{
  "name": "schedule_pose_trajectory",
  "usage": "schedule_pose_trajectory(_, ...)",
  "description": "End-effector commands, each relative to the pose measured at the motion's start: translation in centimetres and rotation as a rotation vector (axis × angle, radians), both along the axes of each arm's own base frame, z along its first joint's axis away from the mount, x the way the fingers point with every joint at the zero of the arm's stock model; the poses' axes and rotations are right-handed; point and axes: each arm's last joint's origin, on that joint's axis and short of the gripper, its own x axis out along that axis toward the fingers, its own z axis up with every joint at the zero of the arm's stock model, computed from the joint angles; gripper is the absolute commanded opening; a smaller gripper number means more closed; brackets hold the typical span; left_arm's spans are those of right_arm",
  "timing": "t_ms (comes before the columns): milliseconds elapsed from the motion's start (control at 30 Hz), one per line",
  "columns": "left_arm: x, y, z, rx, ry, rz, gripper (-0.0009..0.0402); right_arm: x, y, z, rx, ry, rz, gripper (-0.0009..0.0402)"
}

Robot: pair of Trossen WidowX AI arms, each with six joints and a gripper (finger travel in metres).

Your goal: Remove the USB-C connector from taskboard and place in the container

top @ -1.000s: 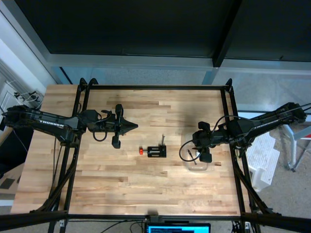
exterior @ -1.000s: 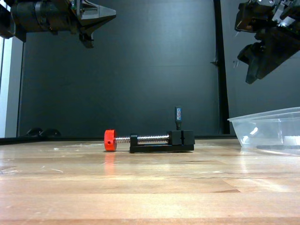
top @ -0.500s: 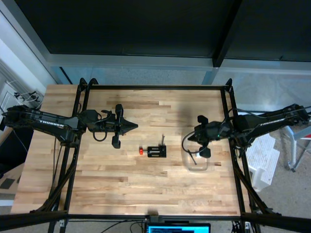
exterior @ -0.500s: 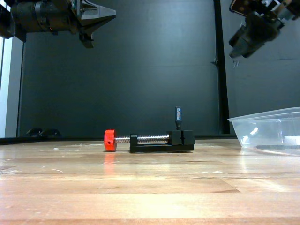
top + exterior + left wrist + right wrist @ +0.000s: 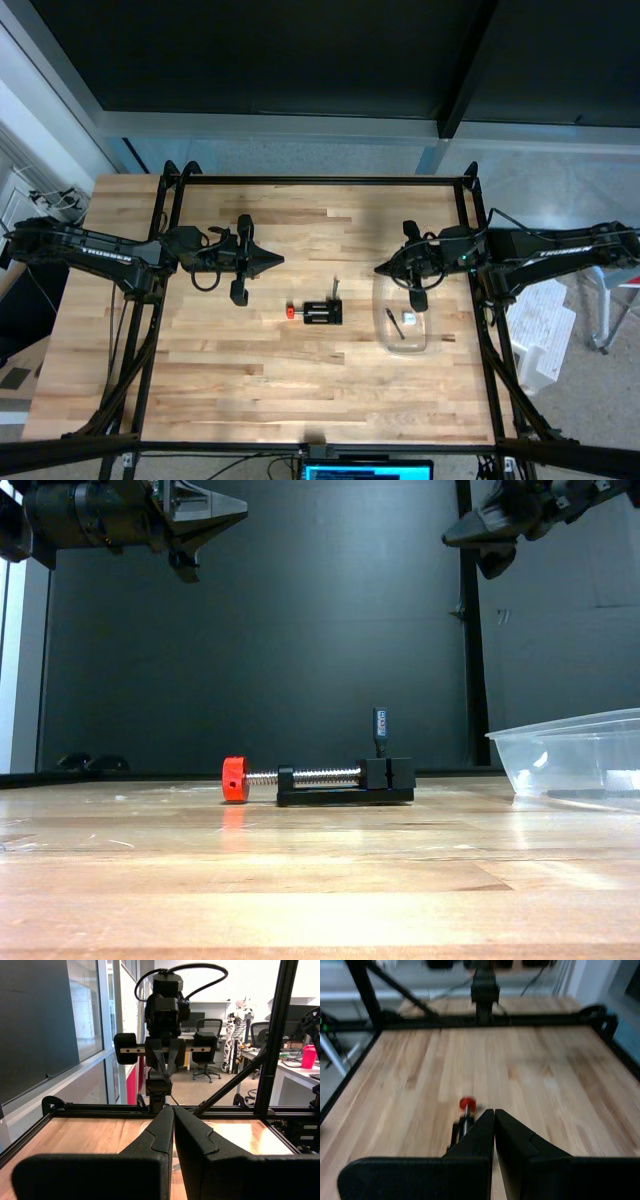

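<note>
Right gripper point(image 5: 380, 270), closed, hangs above the container point(image 5: 405, 350) rim; left gripper point(image 5: 278, 261), closed, on TROSSEN-lettered arm point(image 5: 100, 253), beyond taskboard point(image 5: 322, 313).

One left hand point(image 5: 278, 261), one right hand point(image 5: 381, 270), one taskboard point(image 5: 318, 312), one container point(image 5: 411, 342), one USB-C connector point(image 5: 393, 322), one white piece point(image 5: 409, 320).

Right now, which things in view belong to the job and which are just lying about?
Job: USB-C connector, lying in the container; taskboard; right gripper, shut, raised beside the container.
Lying about: white piece in the container; upright pin on the taskboard; left gripper, shut, raised at left.
</note>
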Motion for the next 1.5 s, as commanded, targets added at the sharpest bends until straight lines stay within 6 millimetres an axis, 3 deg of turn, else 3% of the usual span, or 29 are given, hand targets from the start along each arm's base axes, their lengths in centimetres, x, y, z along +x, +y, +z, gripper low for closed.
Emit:
schedule_pose_trajectory(33, 0.0, 0.0, 0.0, 0.0, 0.0, 0.0, 0.0, -0.1, -0.4, -0.1, 0.001, -0.079, -0.001, 0.0)
schedule_pose_trajectory(233, 0.0, 0.0, 0.0, 0.0, 0.0, 0.0, 0.0, -0.3, -1.2, -0.4, 0.027, -0.207, 0.045, 0.0)
schedule_pose_trajectory(533, 0.0, 0.0, 0.0, 0.0, 0.0, 0.0, 0.0, -1.0, -1.6, -0.5, 0.005, -0.311, -0.031, 0.0)
schedule_pose_trajectory(900, 0.0, 0.0, 0.0, 0.0, 0.0, 0.0, 0.0, -1.4, -1.5, -1.5, 0.011, -0.334, -0.006, 0.0)
schedule_pose_trajectory(1500, 0.0, 0.0, 0.0, 0.0, 0.0, 0.0, 0.0, -1.3, -1.5, -1.4, 0.009, -0.345, -0.014, 0.0)
